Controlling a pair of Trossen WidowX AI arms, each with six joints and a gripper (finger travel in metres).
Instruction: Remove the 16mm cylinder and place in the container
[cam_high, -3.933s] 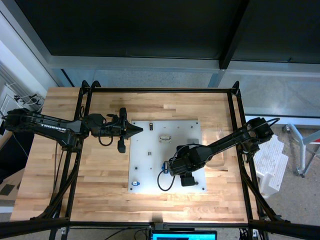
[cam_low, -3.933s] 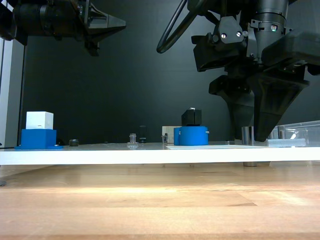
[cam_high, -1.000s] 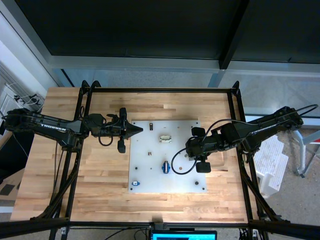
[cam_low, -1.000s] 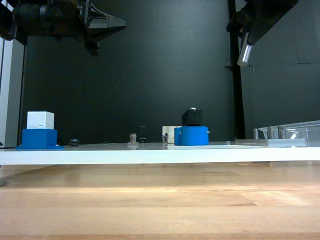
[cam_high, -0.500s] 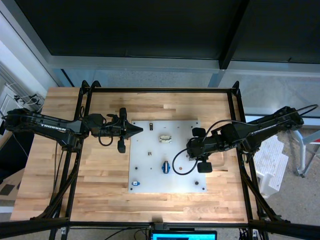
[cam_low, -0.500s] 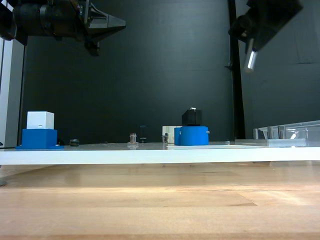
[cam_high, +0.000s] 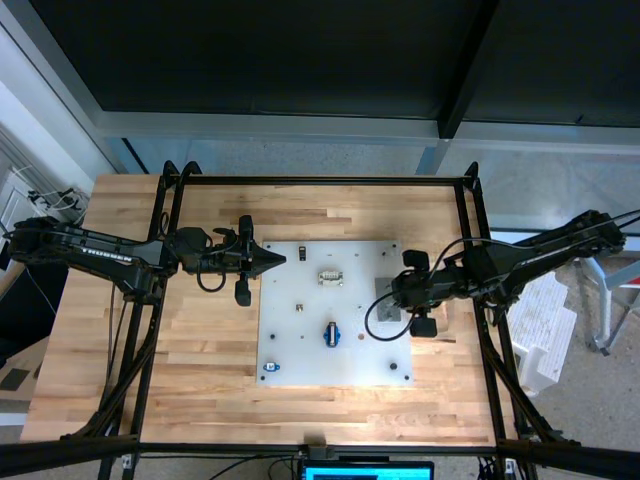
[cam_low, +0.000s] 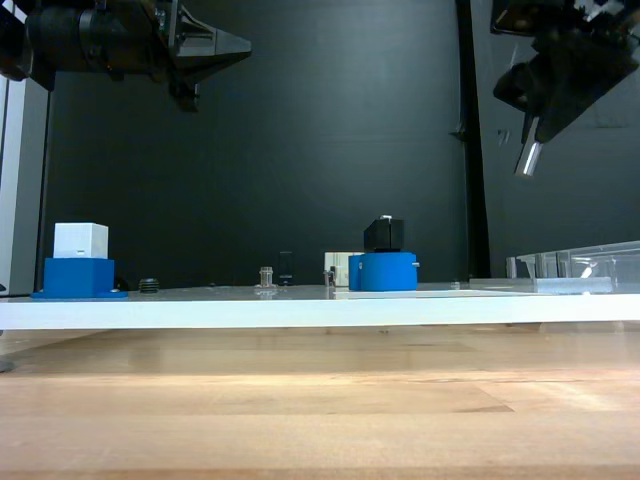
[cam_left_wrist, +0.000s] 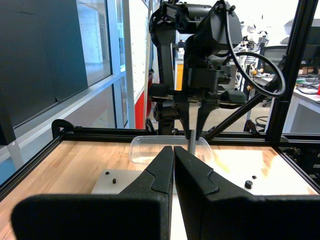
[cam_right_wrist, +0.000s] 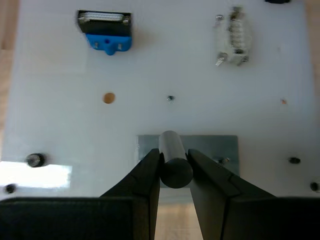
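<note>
My right gripper (cam_right_wrist: 175, 162) pinched the 16mm cylinder (cam_right_wrist: 173, 150) between its fingers, holding it tilted and high above the white board (cam_right_wrist: 150, 65), over the grey metal block (cam_right_wrist: 222, 145). The container (cam_low: 600, 262) sat on the surface just beside the board's right edge, lower than the cylinder and to its right. My left gripper (cam_left_wrist: 173, 152) hung high by the board's left edge, fingers pressed together.
</note>
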